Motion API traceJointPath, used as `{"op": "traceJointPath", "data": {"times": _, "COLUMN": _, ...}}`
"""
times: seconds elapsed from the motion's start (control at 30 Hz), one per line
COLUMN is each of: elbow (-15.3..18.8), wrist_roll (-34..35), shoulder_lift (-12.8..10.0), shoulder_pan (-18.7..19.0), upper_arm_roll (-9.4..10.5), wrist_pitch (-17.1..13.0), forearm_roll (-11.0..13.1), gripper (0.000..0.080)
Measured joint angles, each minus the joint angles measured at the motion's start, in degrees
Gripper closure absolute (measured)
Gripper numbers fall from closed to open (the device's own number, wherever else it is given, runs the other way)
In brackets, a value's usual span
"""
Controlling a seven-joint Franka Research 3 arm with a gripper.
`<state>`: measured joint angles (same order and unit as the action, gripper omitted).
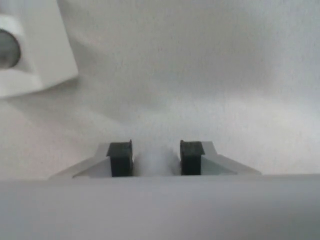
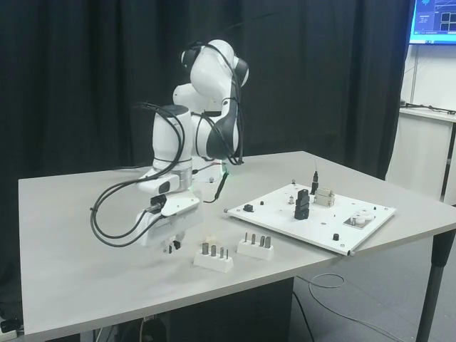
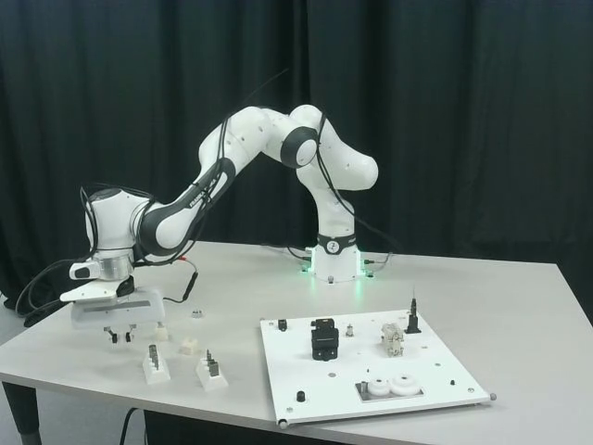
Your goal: Insert small gear.
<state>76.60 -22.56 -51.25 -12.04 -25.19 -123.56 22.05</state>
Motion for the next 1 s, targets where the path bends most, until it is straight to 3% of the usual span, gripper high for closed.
{"op": "traceJointPath", "data": {"times": 0.57, "elbow": -4.08, "wrist_roll": -0.08, "shoulder_lift": 0.0, "shoulder_pan": 2.13, "upper_arm_roll": 0.26, "wrist_pitch": 4.24, "forearm_roll": 0.65, "gripper": 0.0603}}
{"op": "traceJointPath", "data": {"times": 1.0, "elbow": -5.4, "wrist_roll": -0.17, "shoulder_lift": 0.44, "shoulder_pan": 7.49, "upper_arm_roll": 0.29, "wrist_pitch": 9.48, "forearm_roll": 4.67, "gripper": 0.0603}}
